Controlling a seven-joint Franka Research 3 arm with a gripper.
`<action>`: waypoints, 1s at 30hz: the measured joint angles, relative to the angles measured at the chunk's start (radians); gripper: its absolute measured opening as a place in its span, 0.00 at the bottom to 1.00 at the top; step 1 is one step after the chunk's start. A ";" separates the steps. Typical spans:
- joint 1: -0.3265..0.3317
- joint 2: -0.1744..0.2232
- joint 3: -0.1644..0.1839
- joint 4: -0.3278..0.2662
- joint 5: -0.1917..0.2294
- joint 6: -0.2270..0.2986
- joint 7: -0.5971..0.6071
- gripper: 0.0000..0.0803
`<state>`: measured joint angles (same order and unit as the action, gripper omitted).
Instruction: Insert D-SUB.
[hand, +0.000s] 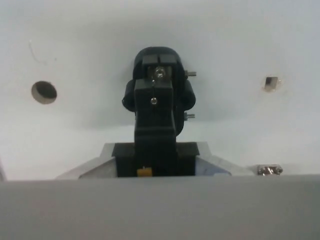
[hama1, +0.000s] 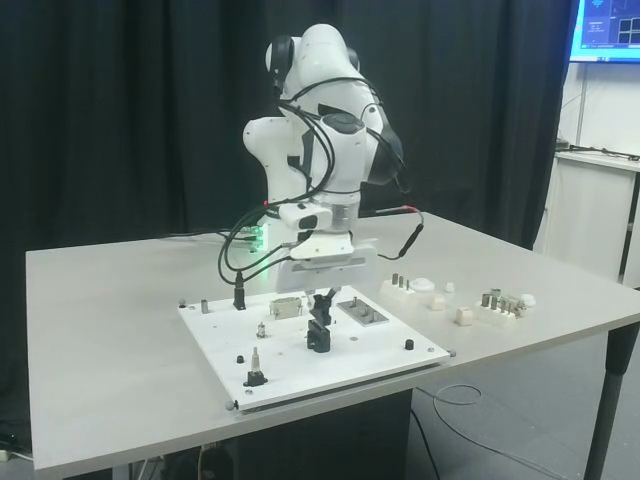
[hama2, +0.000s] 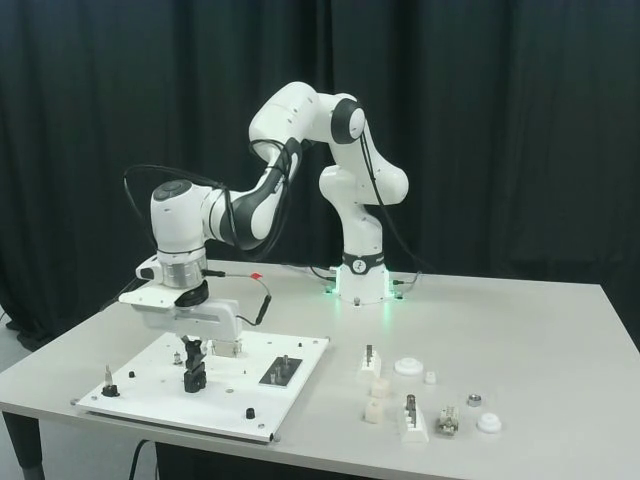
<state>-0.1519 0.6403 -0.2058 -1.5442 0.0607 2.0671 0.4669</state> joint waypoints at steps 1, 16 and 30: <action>0.001 0.000 0.000 0.001 0.000 -0.003 0.000 0.19; 0.003 0.000 -0.004 0.007 0.008 -0.006 0.000 0.19; 0.003 0.000 -0.010 0.006 0.021 0.017 -0.002 0.19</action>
